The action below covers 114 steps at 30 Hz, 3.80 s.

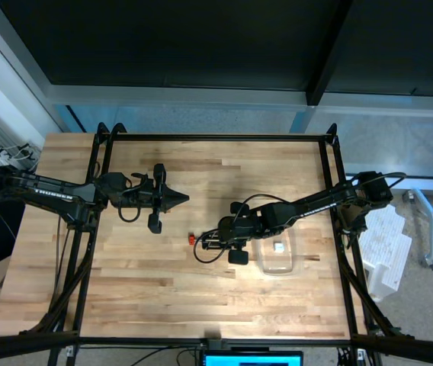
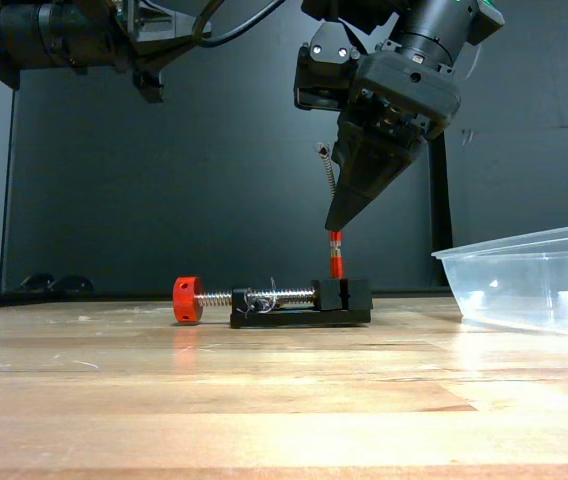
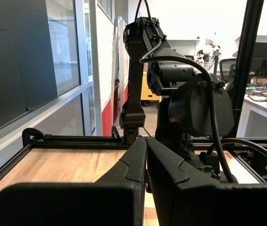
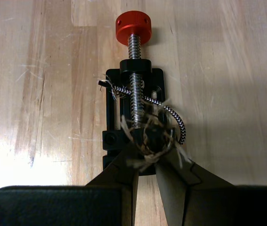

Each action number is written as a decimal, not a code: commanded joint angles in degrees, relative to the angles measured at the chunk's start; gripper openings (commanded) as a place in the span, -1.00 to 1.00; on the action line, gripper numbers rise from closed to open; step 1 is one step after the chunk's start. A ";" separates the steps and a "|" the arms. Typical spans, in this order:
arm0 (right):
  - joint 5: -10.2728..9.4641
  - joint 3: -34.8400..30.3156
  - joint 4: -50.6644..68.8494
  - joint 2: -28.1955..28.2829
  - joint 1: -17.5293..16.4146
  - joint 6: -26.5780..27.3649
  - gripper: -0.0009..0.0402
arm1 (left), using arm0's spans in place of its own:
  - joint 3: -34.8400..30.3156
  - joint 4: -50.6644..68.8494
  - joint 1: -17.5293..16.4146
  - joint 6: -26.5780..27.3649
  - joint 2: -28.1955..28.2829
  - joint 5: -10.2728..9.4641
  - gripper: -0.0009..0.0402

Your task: Pick the RCA connector and install on taskboard

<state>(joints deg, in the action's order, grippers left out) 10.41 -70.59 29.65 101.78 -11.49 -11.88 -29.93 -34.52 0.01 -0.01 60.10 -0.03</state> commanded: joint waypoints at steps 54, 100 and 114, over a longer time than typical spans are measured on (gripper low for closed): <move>0.11 1.53 -2.32 -0.20 0.63 0.66 -0.49 | -0.02 -0.02 -0.02 0.00 0.00 0.00 -0.96; -3.02 7.28 -6.93 -21.94 5.46 8.22 -0.45 | -0.02 -0.02 0.00 0.00 0.02 0.00 -0.96; -8.00 21.84 -29.35 -34.34 9.73 8.96 -0.95 | -0.02 -0.02 0.00 0.00 0.00 0.00 -0.96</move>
<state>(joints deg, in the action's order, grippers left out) 2.26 -50.00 1.98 68.36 -1.85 -2.87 -29.95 -34.52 0.01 0.01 60.10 -0.05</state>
